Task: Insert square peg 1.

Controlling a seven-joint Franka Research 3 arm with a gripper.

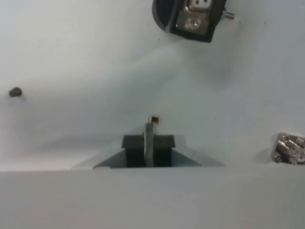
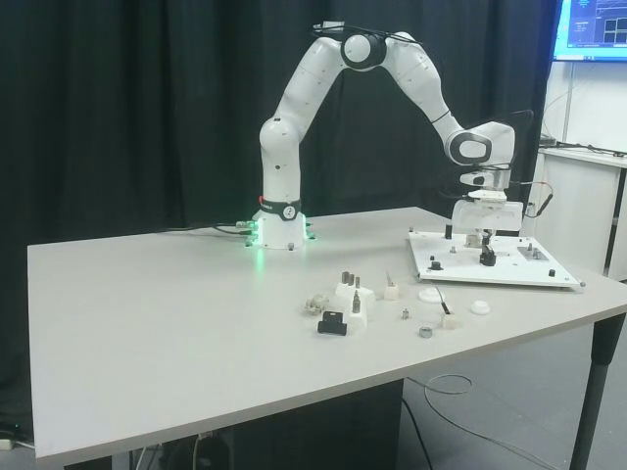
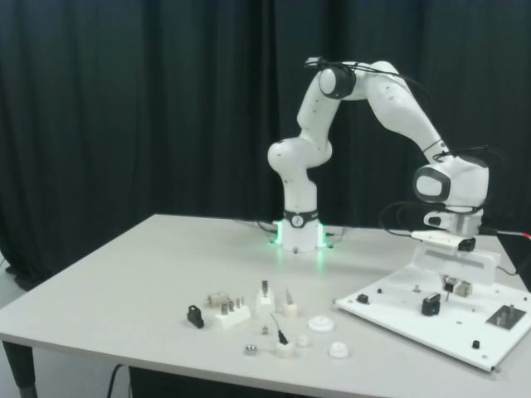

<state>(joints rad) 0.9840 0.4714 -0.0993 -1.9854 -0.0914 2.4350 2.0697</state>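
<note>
In the wrist view my gripper [image 1: 148, 151] is shut on a thin grey square peg [image 1: 149, 140], held between the two black fingertips [image 1: 133, 145]. The peg's end is at a small square hole [image 1: 155, 119] in the white board [image 1: 95, 71]; whether it has entered cannot be seen. In the first room view the gripper [image 2: 479, 233] hangs straight down, close over the white board [image 2: 509, 274] at the table's right. In the second room view the gripper [image 3: 449, 283] sits low over the same board [image 3: 398, 319].
On the board are a black socket block [image 1: 190, 16], a small black stud [image 1: 15, 92] and a metal connector [image 1: 289, 149]. On the grey table lie a white holder with pegs [image 2: 353, 294], a black part [image 2: 331, 323] and white round parts [image 2: 479, 307].
</note>
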